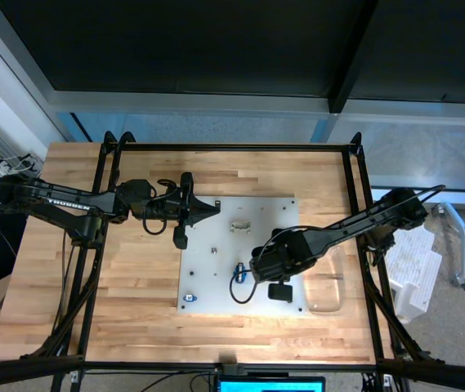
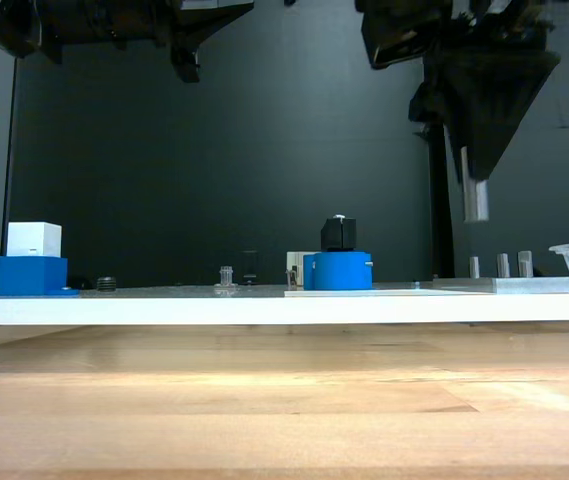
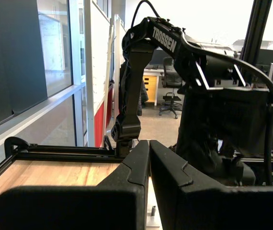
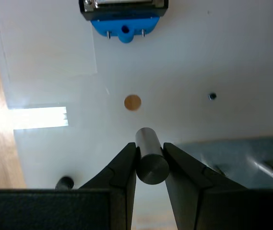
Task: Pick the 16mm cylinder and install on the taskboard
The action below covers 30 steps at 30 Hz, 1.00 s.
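The 16mm cylinder (image 4: 150, 160) is a short silver-grey peg held between the fingers of my right gripper (image 4: 149, 149), which is shut on it. It hangs upright (image 2: 475, 198) well above the taskboard (image 2: 164, 305), close to the grey metal block (image 2: 524, 285). From above, my right gripper (image 1: 278, 282) is over the near right part of the white taskboard (image 1: 216, 278). Just beyond the peg, a small round hole (image 4: 132, 102) shows in the board. My left gripper (image 1: 214, 206) is shut on nothing (image 3: 149, 160) and hovers over the board's far left edge.
A blue connector (image 4: 124, 24) with a black cable sits on the board (image 2: 339, 270). Several small pegs stand on the grey block (image 4: 232, 153). A clear plastic tray (image 1: 330, 282) lies right of the board. A blue base with a white cube (image 2: 32, 262) stands at the left.
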Each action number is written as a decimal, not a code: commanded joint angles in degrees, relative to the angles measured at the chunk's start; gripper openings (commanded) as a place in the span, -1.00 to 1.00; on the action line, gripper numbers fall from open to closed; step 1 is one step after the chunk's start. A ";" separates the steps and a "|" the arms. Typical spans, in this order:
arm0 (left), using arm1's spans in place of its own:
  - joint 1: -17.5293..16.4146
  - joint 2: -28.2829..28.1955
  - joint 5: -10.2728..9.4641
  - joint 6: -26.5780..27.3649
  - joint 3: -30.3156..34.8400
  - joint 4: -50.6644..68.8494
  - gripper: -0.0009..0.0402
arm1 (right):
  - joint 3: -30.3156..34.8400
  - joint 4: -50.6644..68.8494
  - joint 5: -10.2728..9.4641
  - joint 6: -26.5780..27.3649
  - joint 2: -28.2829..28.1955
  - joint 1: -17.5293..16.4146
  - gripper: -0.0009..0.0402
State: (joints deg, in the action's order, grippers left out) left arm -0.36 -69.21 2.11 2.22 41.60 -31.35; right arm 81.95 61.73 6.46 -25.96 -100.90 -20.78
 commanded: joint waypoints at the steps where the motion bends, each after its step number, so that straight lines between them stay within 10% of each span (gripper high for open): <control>1: 0.00 -0.02 0.02 0.00 0.02 0.00 -0.95 | -0.02 -1.01 0.04 -0.04 -0.92 -0.02 -0.91; 30: -0.02 -0.02 0.02 0.00 0.02 0.00 -0.95 | -1.11 -6.08 0.22 2.43 -5.40 0.17 -0.91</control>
State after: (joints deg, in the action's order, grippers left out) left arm -0.36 -69.21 2.11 2.22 41.60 -31.35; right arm 80.95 55.96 6.68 -23.46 -105.84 -20.58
